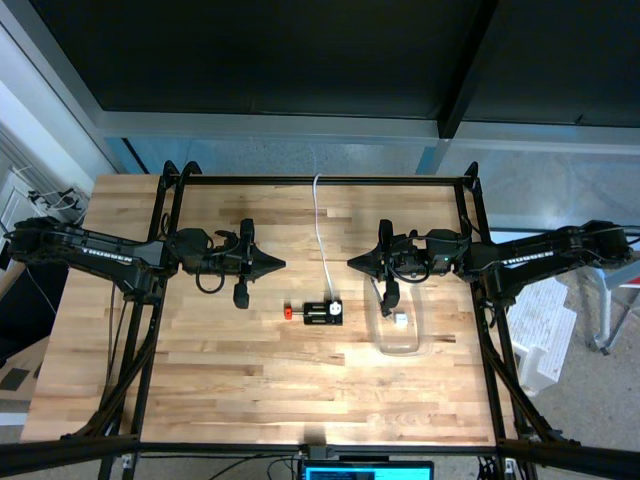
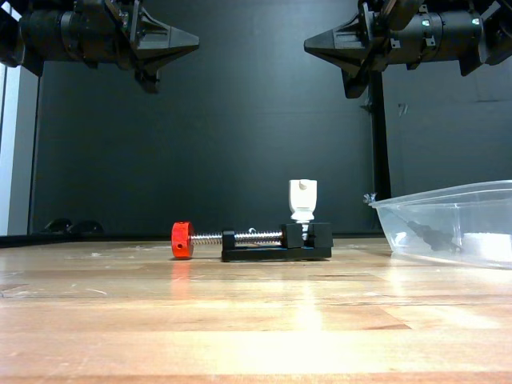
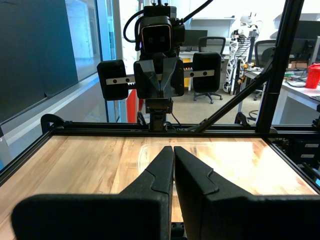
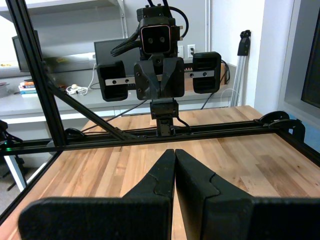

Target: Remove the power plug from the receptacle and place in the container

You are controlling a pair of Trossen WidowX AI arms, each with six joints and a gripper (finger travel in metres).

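From above, the left hand (image 1: 280, 265) and right hand (image 1: 352, 263) hang high over the bench (image 1: 200, 360), tips facing each other with a gap between. Below that gap sits one vise (image 1: 316, 313) with one red knob (image 1: 288, 312). It holds one receptacle (image 1: 335, 309), and one cable (image 1: 322, 230) runs away from it. One container (image 1: 400, 350) lies just right of the vise, and one small whitish piece inside it I take for the plug (image 1: 400, 319). At bench level the receptacle stands upright in the vise, apart from the container, and a dark shape shows through the container wall. I cannot tell what that shape is. Each wrist view shows its own hand closed, fingers pressed together on nothing, and the other arm opposite. I judge the plug delivered, so only parking remains. Keep both hands high and closed, clear of the container rim and the cable, so nothing gets nudged.
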